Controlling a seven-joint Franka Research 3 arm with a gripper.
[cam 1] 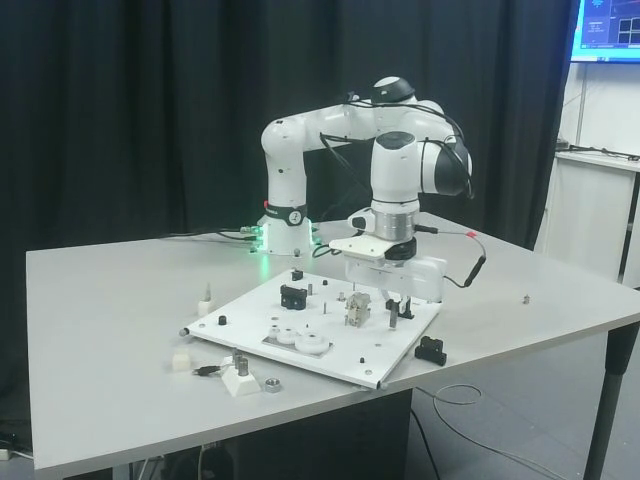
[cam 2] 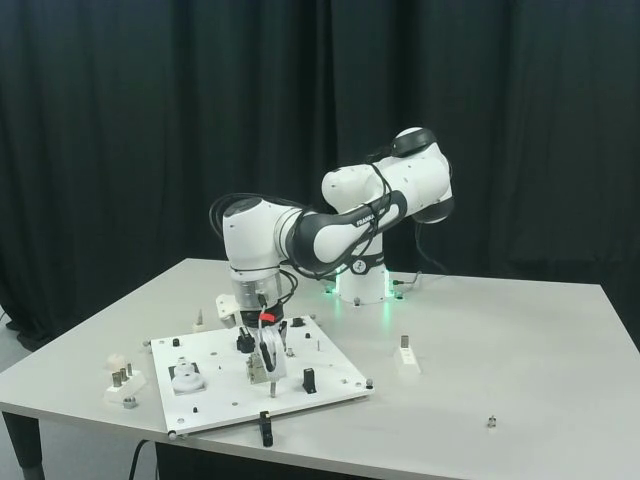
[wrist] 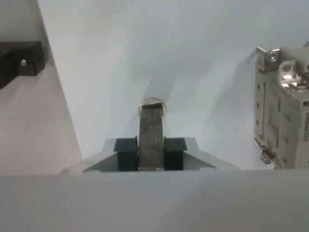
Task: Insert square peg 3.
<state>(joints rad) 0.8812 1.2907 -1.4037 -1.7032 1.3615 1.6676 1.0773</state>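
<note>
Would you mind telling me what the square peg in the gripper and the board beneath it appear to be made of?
Square peg: probably metal, dull grey with a brushed, faintly streaked face and crisp edges. Board: smooth matte white panel, likely plastic or painted metal; the look leaves it open. The gripper pads clamping the peg look like black plastic or rubber.

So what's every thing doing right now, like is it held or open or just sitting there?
Gripper: shut on the square peg.
Square peg: held upright, its tip at a hole in the white board.
Grey connector: mounted on the board, untouched.
Black block: lying off the board's edge.
</note>
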